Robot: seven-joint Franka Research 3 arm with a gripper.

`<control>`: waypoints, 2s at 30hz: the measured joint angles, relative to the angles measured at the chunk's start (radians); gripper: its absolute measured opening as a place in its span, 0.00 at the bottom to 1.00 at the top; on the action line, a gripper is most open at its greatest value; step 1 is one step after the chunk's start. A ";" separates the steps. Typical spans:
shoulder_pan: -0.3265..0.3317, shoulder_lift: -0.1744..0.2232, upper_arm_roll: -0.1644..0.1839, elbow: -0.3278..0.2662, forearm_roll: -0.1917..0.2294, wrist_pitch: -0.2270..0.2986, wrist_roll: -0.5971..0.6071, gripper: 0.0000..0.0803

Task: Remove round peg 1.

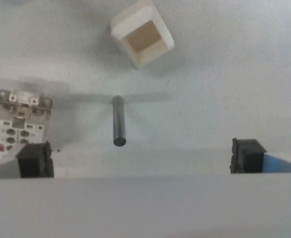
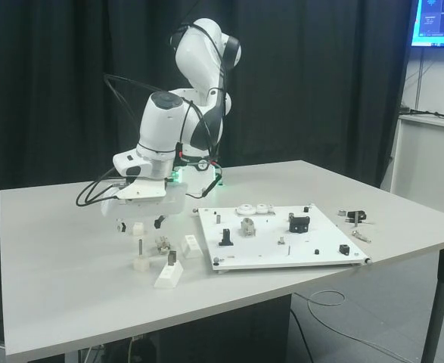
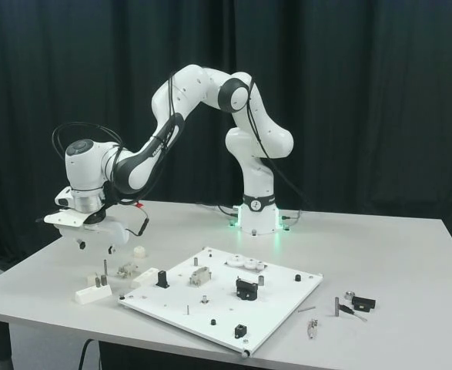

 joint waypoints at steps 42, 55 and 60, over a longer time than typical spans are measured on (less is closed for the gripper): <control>0.130 -0.007 0.010 0.091 0.195 -0.088 0.156 1.00; 0.251 0.001 0.031 0.096 0.244 -0.063 0.198 1.00; 0.280 0.014 0.057 0.096 0.264 -0.019 0.206 1.00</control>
